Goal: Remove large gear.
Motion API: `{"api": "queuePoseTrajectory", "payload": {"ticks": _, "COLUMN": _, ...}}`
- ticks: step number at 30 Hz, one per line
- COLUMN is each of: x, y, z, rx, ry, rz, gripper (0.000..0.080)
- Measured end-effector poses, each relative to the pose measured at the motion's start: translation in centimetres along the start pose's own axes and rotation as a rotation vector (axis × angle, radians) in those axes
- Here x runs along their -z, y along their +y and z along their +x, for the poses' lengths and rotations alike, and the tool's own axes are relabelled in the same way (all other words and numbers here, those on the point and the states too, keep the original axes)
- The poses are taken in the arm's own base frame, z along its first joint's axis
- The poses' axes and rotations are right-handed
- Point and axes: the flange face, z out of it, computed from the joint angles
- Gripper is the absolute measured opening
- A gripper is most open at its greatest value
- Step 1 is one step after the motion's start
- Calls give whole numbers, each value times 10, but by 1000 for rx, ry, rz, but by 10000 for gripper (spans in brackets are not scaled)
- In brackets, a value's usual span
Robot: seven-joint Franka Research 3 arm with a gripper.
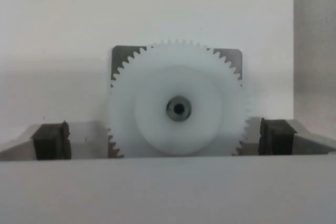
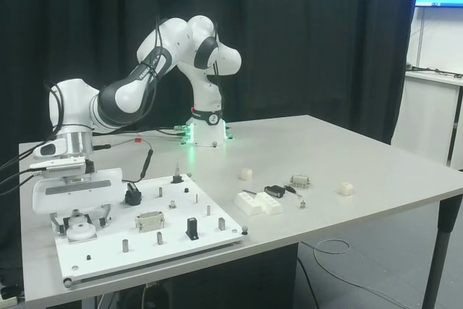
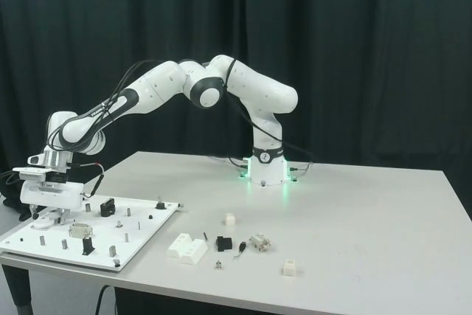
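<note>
The large white gear (image 1: 177, 104) lies flat on the white board, with a dark hub hole at its centre and a grey plate (image 1: 124, 55) showing behind its teeth. My gripper (image 1: 164, 138) stands open, one black pad (image 1: 51, 140) well off one side of the gear and the other pad (image 1: 275, 136) just past its opposite rim, neither touching it. In the first room view the gear (image 2: 81, 231) sits at the near left of the board (image 2: 145, 240) under my gripper (image 2: 79, 216). From the second room view, the gear (image 3: 43, 220) shows below the gripper (image 3: 48, 214).
The board (image 3: 140, 237) carries several small pegs, a black block (image 2: 192, 228), a black part (image 2: 132, 195) and a grey connector (image 2: 148, 220). White blocks (image 2: 258, 202), a small cube (image 2: 346, 188) and small connectors (image 2: 299, 180) lie on the grey table to the right.
</note>
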Motion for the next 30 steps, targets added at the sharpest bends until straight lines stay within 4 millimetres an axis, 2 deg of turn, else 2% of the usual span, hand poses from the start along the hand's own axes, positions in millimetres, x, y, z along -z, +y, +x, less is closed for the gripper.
{"api": "queuePoseTrajectory", "payload": {"ticks": 27, "x": -4, "y": 3, "z": 0, "rx": -50, "ry": 21, "rz": -12, "gripper": 800}}
{"api": "queuePoseTrajectory", "payload": {"ticks": 28, "x": -4, "y": 3, "z": 0, "rx": -50, "ry": 21, "rz": -12, "gripper": 590}}
{"api": "queuePoseTrajectory", "payload": {"ticks": 30, "x": -4, "y": 3, "z": 0, "rx": -50, "ry": 21, "rz": -12, "gripper": 590}}
